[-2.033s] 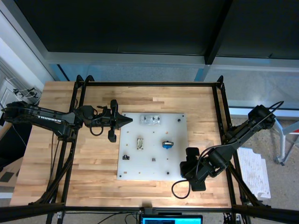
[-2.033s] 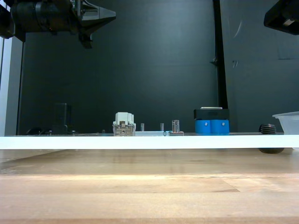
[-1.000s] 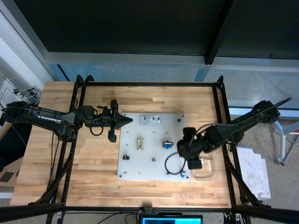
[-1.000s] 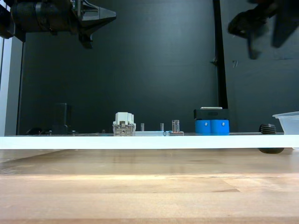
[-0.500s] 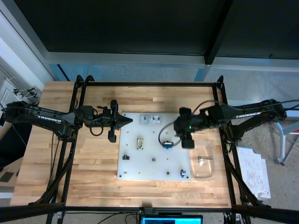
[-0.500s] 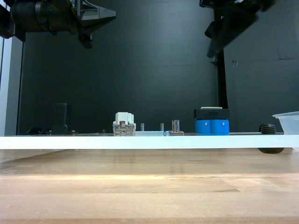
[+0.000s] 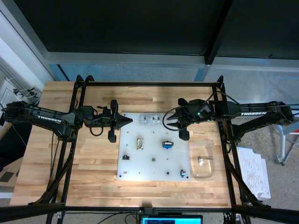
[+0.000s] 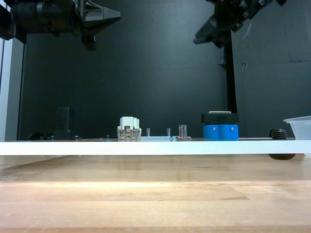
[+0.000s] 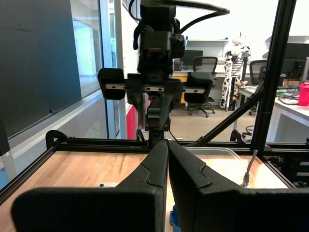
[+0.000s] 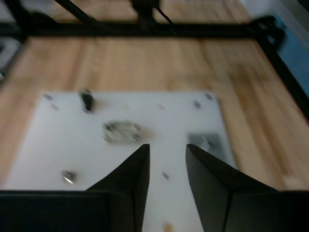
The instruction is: Pick the RJ45 connector and install on taskboard
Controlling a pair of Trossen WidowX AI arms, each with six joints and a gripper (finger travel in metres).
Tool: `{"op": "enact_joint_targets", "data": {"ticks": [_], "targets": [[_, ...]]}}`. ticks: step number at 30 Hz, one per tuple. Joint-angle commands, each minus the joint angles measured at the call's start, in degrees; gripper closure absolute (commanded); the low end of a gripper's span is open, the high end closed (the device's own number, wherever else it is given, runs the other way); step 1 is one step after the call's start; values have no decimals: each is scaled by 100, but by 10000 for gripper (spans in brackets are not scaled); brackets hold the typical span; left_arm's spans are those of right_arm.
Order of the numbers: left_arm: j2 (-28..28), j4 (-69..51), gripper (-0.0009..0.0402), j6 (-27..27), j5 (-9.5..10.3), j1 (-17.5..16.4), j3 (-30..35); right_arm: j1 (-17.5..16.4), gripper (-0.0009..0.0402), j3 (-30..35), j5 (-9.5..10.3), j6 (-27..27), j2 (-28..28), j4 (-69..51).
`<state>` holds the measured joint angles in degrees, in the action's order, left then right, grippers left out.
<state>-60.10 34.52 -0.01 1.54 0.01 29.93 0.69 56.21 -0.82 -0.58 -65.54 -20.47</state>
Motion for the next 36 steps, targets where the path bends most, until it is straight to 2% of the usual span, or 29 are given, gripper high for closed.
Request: {"op": "enact_joint_targets", "data": {"ticks": [1,11,18,22,36], "targets": [[-2,0,393,0,0,-2,2,39,326,-319,50,31,173,632],[0,0,393,2,0,-2,2,120,395,-1150,103,35,568,2216],[0,0,393,0,0,0,2,258,393,-1635,111,168,673,3204],[0,0,393,2,0,0,2,365,393,-1845,396,162,673,3705],[0,0,393,0,0,0,2,374,393,-2157,391,109,673,4625]]}}
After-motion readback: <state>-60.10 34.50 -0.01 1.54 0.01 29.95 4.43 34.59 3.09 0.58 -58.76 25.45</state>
